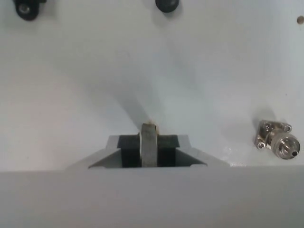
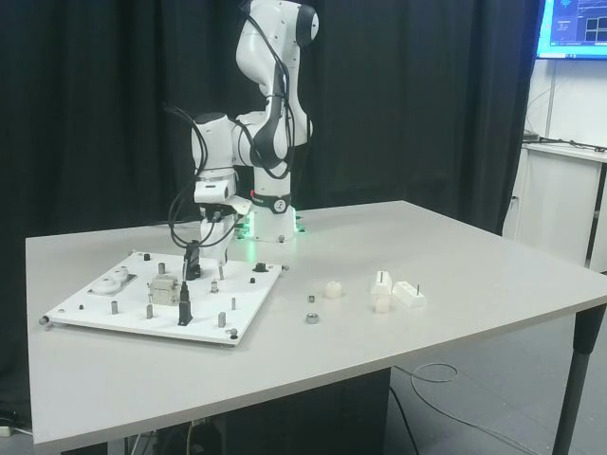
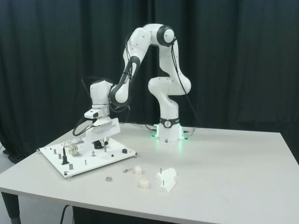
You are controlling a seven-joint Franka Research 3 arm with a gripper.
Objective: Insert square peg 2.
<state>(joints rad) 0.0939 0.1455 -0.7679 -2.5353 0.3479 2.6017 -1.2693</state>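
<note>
The gripper is hanging low over the white board, its fingers closed narrowly on a slim grey peg standing upright between them. Which hole is meant to receive it cannot be told. In my judgement, the risk is misalignment: a square peg turned slightly off its hole would be jamming on the rim or slipping in the grasp. A metal connector is sitting off to one side of the gripper. The grey surface is carrying small white blocks well apart from the gripper; black curtains are enclosing the room.
</note>
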